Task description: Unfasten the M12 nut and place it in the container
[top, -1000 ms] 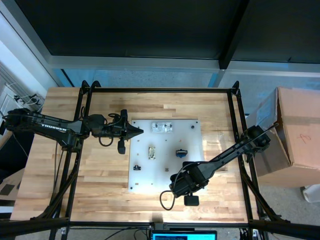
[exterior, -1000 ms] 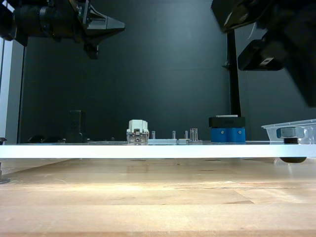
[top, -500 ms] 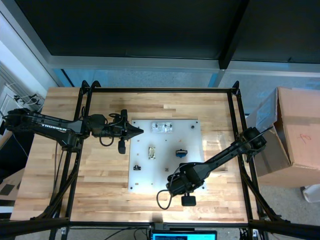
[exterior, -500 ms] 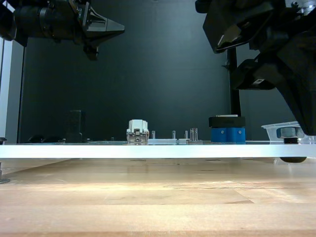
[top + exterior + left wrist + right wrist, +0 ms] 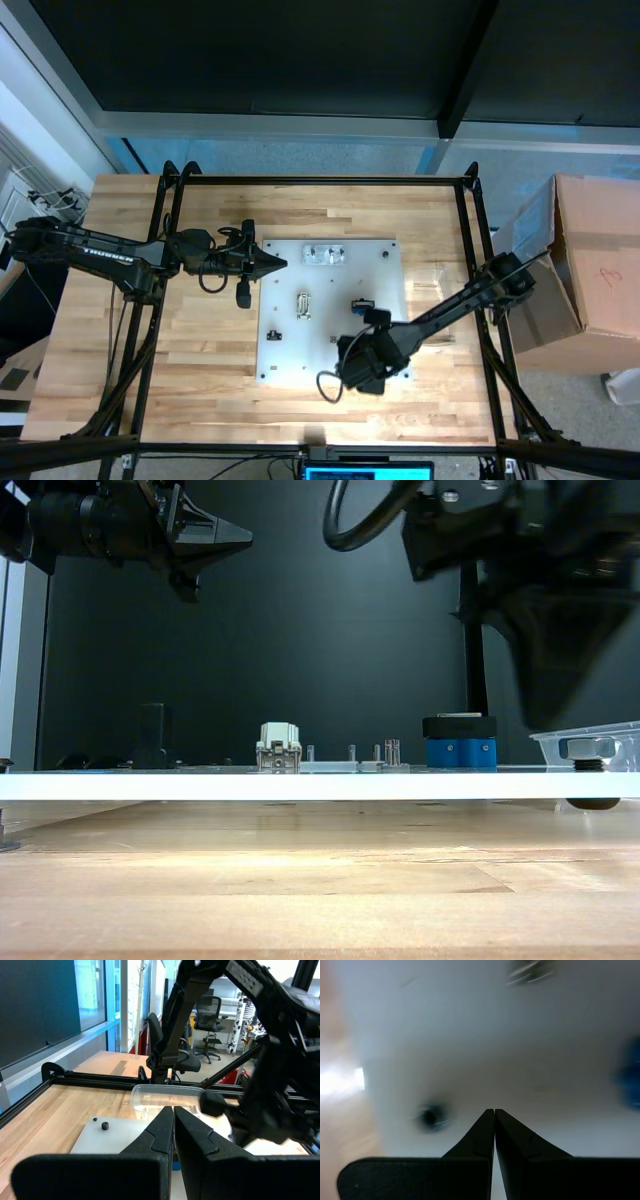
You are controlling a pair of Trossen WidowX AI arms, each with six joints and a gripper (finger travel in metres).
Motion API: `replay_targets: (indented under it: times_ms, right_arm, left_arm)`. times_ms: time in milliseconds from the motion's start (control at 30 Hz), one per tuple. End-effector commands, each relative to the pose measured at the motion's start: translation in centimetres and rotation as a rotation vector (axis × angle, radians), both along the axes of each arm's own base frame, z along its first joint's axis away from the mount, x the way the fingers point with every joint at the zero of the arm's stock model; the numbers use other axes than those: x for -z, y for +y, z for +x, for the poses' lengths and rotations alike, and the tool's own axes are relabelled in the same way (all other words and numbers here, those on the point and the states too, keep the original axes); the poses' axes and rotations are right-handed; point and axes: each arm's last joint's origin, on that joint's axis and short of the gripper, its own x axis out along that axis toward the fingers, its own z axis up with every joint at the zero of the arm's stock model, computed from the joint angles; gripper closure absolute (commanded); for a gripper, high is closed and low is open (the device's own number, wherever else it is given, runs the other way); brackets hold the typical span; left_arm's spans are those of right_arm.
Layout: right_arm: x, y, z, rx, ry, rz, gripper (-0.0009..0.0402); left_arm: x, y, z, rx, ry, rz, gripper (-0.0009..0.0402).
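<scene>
The silver M12 nut (image 5: 590, 748) sits on its stud at the white board's (image 5: 300, 783) near right edge, with black ribs showing under it. In the high view my right arm hides it. My right gripper (image 5: 546, 718) points down, shut on nothing, a little above the board and just left of the nut. The high view shows this gripper (image 5: 362, 368) over the board's (image 5: 285, 290) near right part. In the right wrist view the shut fingertips (image 5: 490, 1112) hang over blurred white board. My left gripper (image 5: 277, 263) hovers shut and empty at the board's far left edge. The clear container (image 5: 432, 285) lies right of the board.
A blue-and-black block (image 5: 459, 742) and a grey connector (image 5: 279, 748) stand on the board. A black frame (image 5: 320, 181) rings the table and a cardboard box (image 5: 590, 270) stands off its right side. The left wrist view shows the container (image 5: 167, 1096) and the right arm (image 5: 270, 1085) beyond it.
The right gripper has swung from the board's near edge inward over the board and now points straight down. The nut has stayed on its stud. The left arm has not moved.
</scene>
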Motion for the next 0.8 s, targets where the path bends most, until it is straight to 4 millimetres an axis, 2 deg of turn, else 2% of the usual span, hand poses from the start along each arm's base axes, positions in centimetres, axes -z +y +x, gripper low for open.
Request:
replay_targets:
  times_ms: [33, 167, 400, 800]
  right_arm:
    - [-0.6, 0.1, -0.2, -0.005, 0.005, 0.011, 0.0393]
    - [-0.7, 0.2, -0.2, -0.01, 0.021, 0.062, 0.0393]
    - [-0.9, 1.1, 0.0, -0.073, 0.062, 0.274, 0.0393]
    - [1.2, 1.9, 0.8, -0.096, 0.062, 0.299, 0.0393]
  left_arm:
    - [0.0, 0.0, 0.0, 0.0, 0.0, 0.0, 0.0393]
    - [0.0, 0.0, 0.0, -0.001, -0.001, 0.0, 0.0393]
    - [0.0, 0.0, 0.0, -0.001, -0.002, 0.0, 0.0393]
    - [0.0, 0.0, 0.0, 0.0, -0.001, 0.0, 0.0393]
